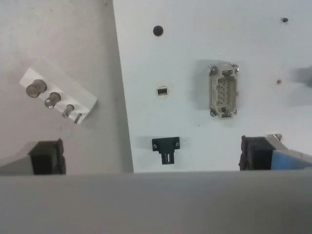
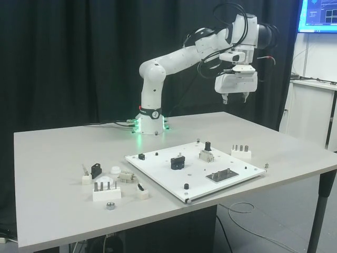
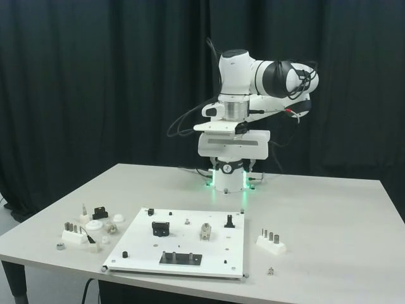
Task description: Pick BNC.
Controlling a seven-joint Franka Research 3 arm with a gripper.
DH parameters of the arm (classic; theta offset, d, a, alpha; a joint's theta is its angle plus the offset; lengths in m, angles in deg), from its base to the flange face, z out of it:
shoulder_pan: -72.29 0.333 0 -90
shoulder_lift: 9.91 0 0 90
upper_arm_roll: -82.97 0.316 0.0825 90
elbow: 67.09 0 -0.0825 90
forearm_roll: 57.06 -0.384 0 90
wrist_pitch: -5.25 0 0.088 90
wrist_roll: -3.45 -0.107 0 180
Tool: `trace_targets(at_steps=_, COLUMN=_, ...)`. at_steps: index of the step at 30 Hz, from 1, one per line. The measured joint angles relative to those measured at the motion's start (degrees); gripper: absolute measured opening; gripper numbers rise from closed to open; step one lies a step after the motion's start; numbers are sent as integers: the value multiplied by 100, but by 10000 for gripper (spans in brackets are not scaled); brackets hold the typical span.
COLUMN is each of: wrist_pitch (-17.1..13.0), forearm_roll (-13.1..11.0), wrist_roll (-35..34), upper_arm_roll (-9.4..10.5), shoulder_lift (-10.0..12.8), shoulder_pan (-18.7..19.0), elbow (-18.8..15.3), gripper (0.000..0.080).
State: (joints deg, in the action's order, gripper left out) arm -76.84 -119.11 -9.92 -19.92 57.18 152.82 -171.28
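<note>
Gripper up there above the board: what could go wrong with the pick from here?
1. The gripper hangs open high above the white board, so the descent is long. A small aiming error could land it on the wrong part, such as the multi-pin connector or the black part.
2. The peg block lies close beside the board's edge, and wide fingers might clip it.

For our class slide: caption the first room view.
White arm holds its hand high above the white board on the grey table.

A white board (image 2: pixel 221 182) on the grey table (image 2: pixel 47 158) carries a multi-pin connector (image 1: pixel 223 90).
</note>
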Motion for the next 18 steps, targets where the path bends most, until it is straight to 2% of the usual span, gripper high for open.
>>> trace_targets(at_steps=18, wrist_pitch=-93, forearm_roll=0, wrist_roll=70, upper_arm_roll=0, shoulder_lift=15, shoulder_pan=0, elbow=0, gripper=800)
